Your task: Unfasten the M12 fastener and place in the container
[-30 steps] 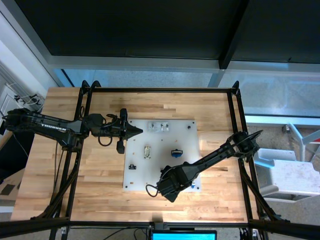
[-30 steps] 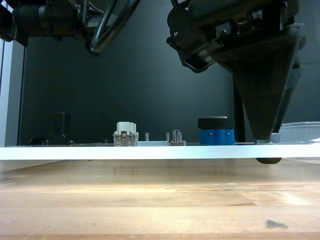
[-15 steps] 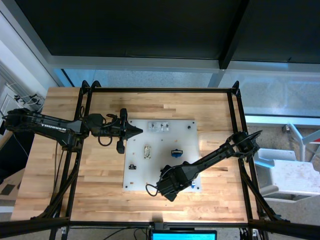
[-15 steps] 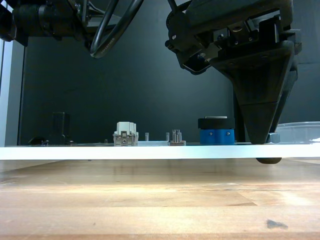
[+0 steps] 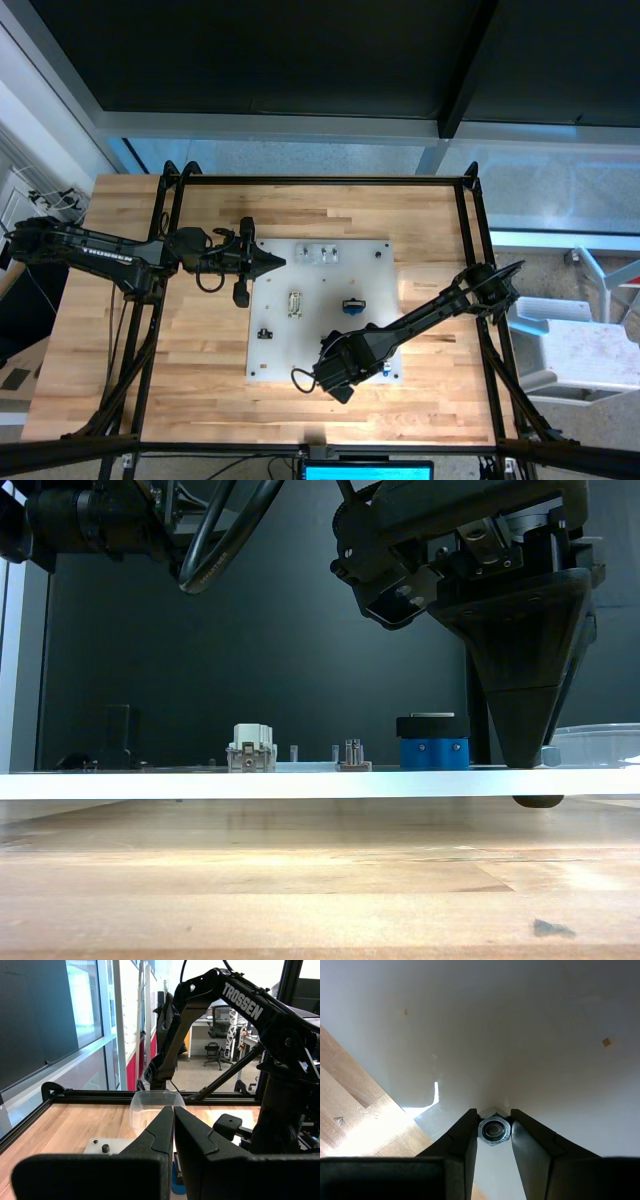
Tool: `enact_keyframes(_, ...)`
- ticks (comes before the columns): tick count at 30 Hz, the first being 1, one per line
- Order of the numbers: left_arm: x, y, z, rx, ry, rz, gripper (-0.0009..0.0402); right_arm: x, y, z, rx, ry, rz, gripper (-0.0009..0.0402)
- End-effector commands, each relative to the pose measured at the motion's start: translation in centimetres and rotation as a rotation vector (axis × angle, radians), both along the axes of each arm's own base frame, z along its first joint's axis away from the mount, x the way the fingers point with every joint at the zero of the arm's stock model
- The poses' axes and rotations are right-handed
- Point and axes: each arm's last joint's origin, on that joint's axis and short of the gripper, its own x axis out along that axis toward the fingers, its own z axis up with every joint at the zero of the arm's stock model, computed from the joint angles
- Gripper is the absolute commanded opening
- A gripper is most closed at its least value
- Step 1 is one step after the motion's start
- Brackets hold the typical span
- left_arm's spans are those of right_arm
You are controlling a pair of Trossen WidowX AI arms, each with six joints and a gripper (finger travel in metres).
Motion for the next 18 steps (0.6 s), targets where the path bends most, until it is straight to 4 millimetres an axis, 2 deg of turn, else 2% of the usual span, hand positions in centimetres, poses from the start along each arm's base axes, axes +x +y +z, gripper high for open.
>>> enact_keyframes(1, 0.01, 0.01, 0.0, 0.0, 0.0, 0.0, 0.0, 0.0, 0.0, 0.02, -0.001, -0.002, 0.032, 0.0061)
enact_keyframes(8, 0.01, 0.01, 0.0, 0.0, 0.0, 0.0, 0.0, 0.05, 0.03, 0.04, -0.011, -0.008, 0.213, 0.0046)
enact_keyframes(18, 0.01, 0.01, 0.0, 0.0, 0.0, 0.0, 0.0, 0.07, 0.04, 0.1, -0.052, -0.014, 0.745, 0.0043)
